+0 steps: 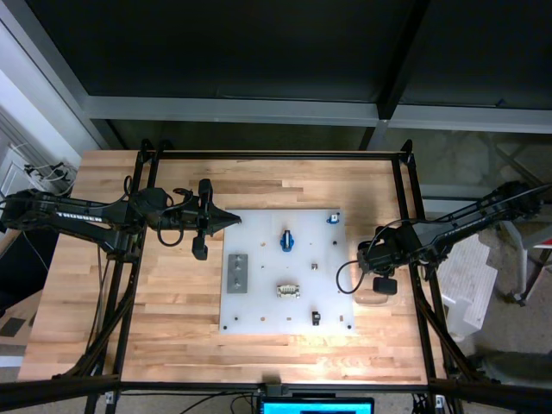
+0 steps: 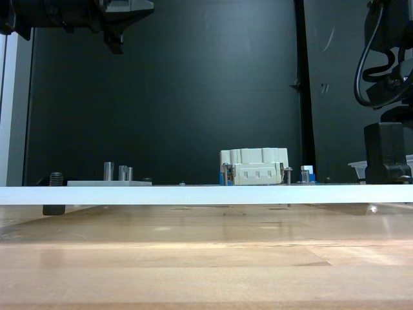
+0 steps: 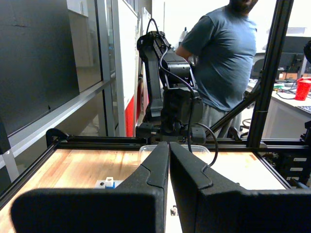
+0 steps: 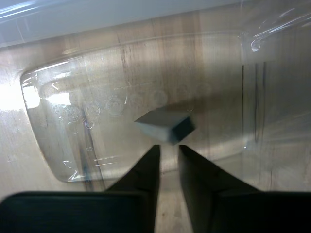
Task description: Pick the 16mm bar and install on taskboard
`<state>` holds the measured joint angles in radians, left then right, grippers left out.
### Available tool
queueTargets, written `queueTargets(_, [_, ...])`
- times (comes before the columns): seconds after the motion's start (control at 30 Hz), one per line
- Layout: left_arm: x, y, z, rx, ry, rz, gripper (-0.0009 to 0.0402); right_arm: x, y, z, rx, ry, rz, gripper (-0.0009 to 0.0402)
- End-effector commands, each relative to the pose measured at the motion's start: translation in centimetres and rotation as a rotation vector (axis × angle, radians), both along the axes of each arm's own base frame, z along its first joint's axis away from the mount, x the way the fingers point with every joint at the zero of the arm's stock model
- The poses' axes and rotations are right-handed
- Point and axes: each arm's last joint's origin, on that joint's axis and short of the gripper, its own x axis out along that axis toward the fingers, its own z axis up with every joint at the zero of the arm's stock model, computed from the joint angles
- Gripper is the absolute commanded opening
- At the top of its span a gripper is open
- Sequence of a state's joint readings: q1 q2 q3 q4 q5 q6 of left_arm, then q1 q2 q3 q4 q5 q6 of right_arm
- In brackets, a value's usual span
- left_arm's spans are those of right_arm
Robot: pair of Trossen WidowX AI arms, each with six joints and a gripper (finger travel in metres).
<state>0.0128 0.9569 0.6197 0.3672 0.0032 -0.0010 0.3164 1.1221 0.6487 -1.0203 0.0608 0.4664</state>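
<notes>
The 16mm bar [image 4: 165,125], a short grey block, lies tilted on the floor of a clear plastic tray [image 4: 58,145], free and clear of the white taskboard [image 1: 259,310]. My right gripper [image 4: 168,148] points down into that tray [image 1: 373,299] off the board's right edge, open by a narrow gap, its tips just short of the bar. Its black fingers [image 2: 386,155] show low at the right in the low view. My left gripper [image 1: 231,220] hovers high over the board's far left corner, shut with nothing in it; its fingers [image 3: 155,167] press together.
The board carries a grey block [image 1: 236,274] with upright pegs [image 2: 116,172], a blue part [image 1: 286,241], a beige connector [image 2: 255,166] and small fittings. Black frame rails [image 1: 405,224] run along the table's sides. A person [image 3: 228,58] stands beyond the table's right side.
</notes>
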Motion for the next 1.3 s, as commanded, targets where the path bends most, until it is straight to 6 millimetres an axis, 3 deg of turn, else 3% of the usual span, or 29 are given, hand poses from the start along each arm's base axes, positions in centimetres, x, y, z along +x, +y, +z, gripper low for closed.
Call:
queueTargets(0.03, [0.01, 0.0, 0.0, 0.0, 0.0, 0.0, 0.0001, 0.02, 0.02, 0.18, 0.002, 0.001, -0.016, -0.0001])
queueTargets(0.97, [0.01, 0.01, 0.0, 0.0, 0.0, 0.0, 0.0001, -0.01, 0.0, 0.61, 0.017, 0.014, -0.136, 0.0])
queueTargets(1.2, [0.01, 0.01, 0.0, 0.0, 0.0, 0.0, 0.0001, -0.02, 0.01, 0.64, 0.047, 0.006, -0.385, 0.0002])
queueTargets(1.3, [0.01, 0.0, 0.0, 0.0, 0.0, 0.0, 0.0001, 0.02, 0.03, 0.64, 0.056, 0.001, -0.472, 0.0022])
